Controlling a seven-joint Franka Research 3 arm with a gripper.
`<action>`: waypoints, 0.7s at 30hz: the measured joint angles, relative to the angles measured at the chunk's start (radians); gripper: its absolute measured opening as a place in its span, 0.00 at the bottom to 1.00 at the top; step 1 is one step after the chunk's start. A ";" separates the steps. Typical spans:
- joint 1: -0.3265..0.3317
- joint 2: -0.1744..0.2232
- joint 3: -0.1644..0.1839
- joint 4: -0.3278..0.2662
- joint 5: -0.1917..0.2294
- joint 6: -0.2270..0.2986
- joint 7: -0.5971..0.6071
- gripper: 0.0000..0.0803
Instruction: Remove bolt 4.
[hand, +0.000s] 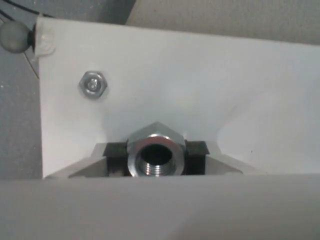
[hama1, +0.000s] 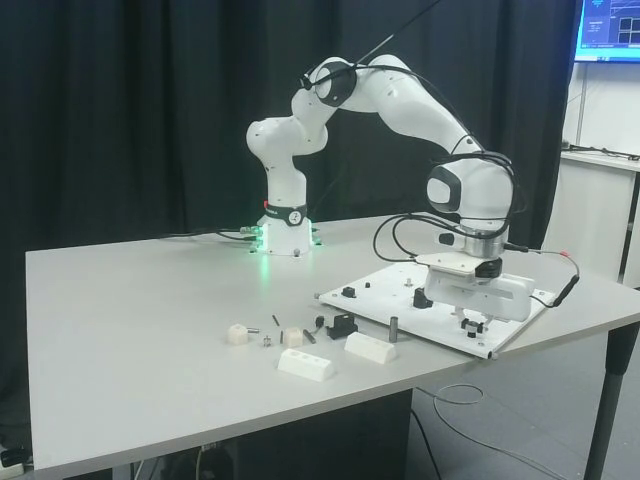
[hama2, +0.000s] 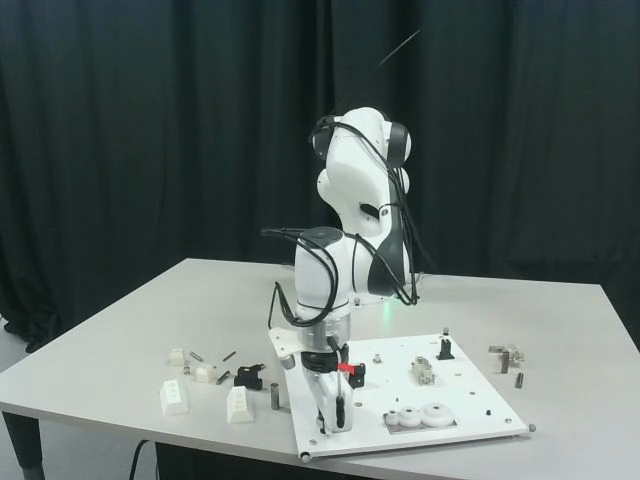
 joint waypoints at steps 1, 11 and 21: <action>0.000 0.000 0.000 0.000 -0.003 -0.001 -0.012 0.29; 0.006 0.000 0.000 0.002 -0.022 -0.010 -0.247 0.29; 0.010 0.000 0.000 0.031 -0.030 -0.054 -0.324 0.29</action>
